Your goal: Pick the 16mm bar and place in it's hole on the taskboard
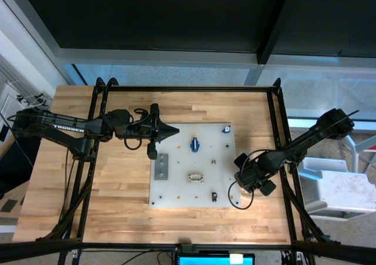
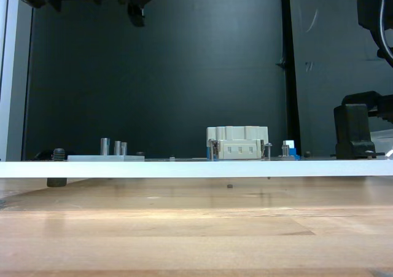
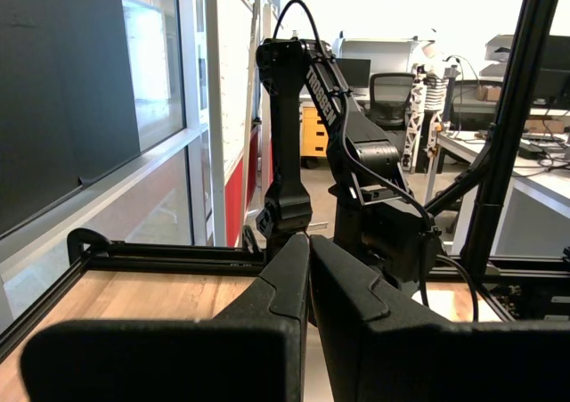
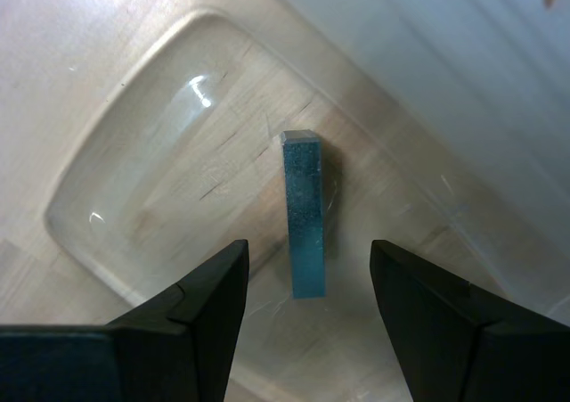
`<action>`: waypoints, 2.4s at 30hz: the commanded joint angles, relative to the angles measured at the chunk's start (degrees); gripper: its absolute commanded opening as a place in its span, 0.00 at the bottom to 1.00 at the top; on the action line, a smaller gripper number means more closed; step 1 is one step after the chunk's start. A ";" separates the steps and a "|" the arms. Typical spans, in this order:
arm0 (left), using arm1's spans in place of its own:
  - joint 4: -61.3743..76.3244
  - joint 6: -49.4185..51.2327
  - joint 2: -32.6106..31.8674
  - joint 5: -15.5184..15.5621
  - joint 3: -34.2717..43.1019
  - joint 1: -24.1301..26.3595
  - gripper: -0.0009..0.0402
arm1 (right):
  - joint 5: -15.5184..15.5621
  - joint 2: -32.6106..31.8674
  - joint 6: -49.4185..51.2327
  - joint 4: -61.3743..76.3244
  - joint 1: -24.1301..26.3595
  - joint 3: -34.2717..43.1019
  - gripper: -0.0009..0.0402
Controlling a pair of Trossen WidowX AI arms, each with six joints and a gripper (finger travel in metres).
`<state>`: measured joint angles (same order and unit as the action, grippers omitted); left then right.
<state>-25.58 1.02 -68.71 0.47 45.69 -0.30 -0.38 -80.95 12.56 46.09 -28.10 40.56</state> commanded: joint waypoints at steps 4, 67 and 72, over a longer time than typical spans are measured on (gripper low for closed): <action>-0.04 0.00 0.00 0.00 0.00 0.00 0.02 | 0.04 -1.27 0.00 -0.22 0.07 -0.02 0.41; 0.00 0.00 0.00 0.00 0.00 -0.02 0.02 | 2.45 8.17 -18.01 31.98 15.61 33.88 0.04; -0.04 0.00 0.00 0.00 0.00 -0.02 0.02 | 3.15 7.10 -16.81 33.07 21.05 39.32 0.04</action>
<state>-25.58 1.02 -68.71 0.47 45.69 -0.30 2.59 -73.28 -4.89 78.87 -8.32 78.54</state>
